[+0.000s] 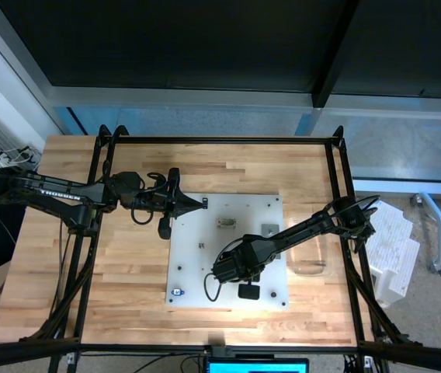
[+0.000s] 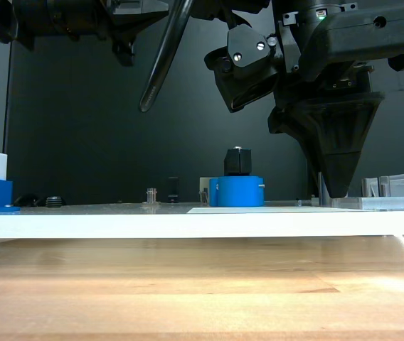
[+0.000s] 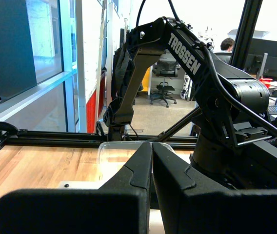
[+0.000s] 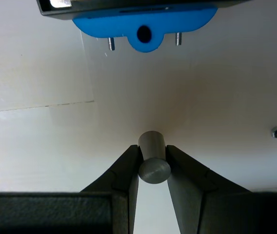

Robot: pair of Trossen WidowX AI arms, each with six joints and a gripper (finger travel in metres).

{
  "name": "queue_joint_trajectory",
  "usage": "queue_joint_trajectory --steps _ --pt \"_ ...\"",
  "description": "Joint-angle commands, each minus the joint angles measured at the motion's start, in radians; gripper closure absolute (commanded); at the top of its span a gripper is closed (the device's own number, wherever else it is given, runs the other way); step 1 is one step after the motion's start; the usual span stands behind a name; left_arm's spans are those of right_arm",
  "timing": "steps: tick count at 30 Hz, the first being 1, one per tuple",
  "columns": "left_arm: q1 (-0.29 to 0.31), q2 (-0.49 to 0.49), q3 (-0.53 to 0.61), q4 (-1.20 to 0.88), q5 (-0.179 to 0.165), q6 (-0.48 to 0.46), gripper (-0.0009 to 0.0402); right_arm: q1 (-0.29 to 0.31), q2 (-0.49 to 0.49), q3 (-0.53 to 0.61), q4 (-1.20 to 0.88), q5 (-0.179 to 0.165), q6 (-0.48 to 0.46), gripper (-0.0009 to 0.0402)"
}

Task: Pick the 16mm cylinder and install on the taskboard

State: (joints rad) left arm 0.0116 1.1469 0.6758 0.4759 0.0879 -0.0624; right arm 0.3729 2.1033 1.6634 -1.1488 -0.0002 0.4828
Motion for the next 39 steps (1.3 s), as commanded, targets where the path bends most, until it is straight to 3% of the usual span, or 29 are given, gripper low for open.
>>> queue_joint_trajectory --steps 1,10,17,22,30,39 --pt "0.0 0.0 0.0 0.0 0.0 0.0 0.0393 0.002 0.0 0.0 0.001 0.0 0.003 0.0316" --pt "0.0 0.0 0.0 0.0 0.0 0.0 0.0393 0.005 -0.008 0.0 0.0 0.0 0.007 0.0203" --pt "0.0 0.0 0.0 0.0 0.0 0.0 0.0393 0.005 -0.044 0.002 -0.002 0.002 0.006 0.0148" --pt "0.0 0.0 0.0 0.0 -0.001 0.0 0.0393 0.005 -0.098 0.001 -0.001 0.035 -0.006 0.0135" --pt "0.0 0.0 0.0 0.0 -0.001 0.0 0.0393 0.009 -0.161 -0.009 0.001 0.035 -0.031 0.0134" --pt "0.0 0.0 0.0 0.0 -0.001 0.0 0.0393 0.01 -0.164 -0.012 0.003 0.035 -0.045 0.0135"
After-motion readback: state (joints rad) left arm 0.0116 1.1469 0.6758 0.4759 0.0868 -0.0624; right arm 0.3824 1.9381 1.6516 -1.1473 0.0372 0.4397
